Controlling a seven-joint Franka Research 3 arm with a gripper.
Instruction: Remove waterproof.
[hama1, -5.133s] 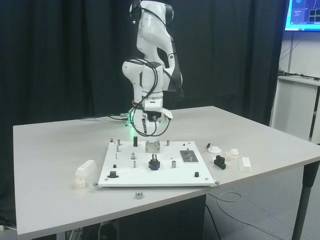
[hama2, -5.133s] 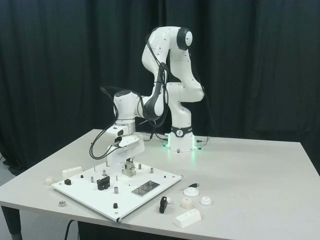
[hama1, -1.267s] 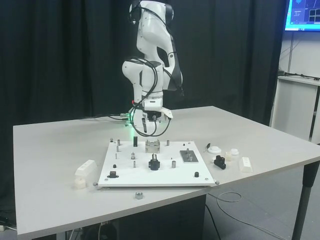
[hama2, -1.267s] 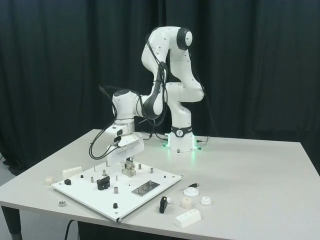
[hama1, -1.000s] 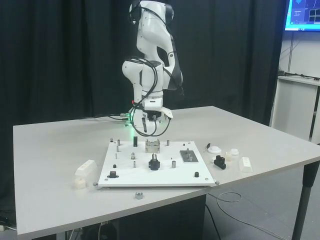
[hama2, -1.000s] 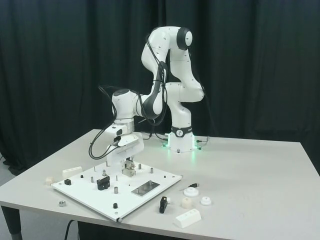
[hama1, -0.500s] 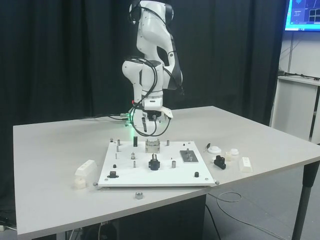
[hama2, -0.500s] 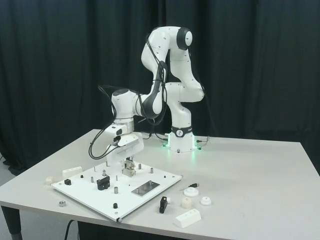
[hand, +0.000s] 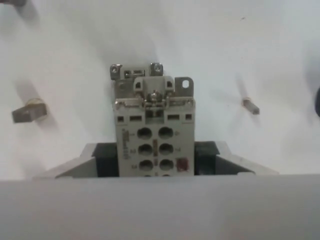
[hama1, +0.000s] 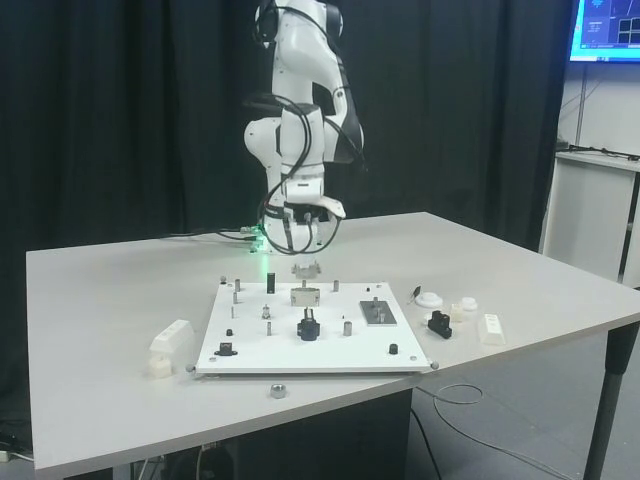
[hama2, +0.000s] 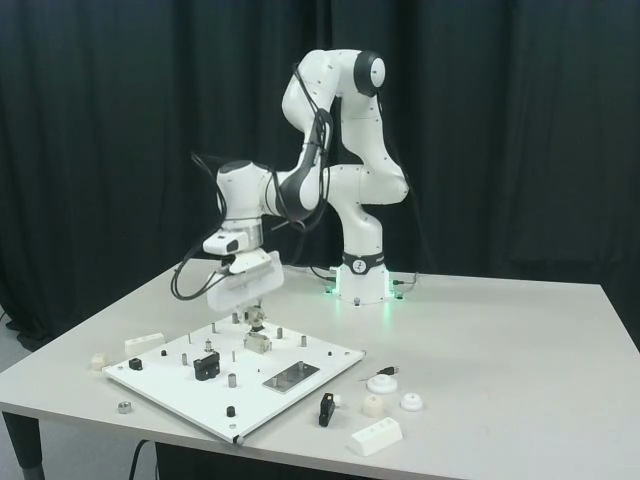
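Raised off the board (hama1: 300, 330), jaws (hama1: 305, 268) grip the waterproof connector (hand: 154, 132).

Board (hama1: 300, 340) on table (hama1: 100, 300); connector (hama1: 305, 268) above socket (hama1: 305, 295).

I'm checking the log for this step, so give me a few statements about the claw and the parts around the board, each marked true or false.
1. The claw grips the grey connector block with round sockets. True.
2. That connector block sits in its grey metal base on the flat white board. False: it hangs above the base, clear of it.
3. A small black clip-shaped part lies on the grey table, off the board. True.
4. The white rectangular block stands on the board. False: it rests on the table beside the board.
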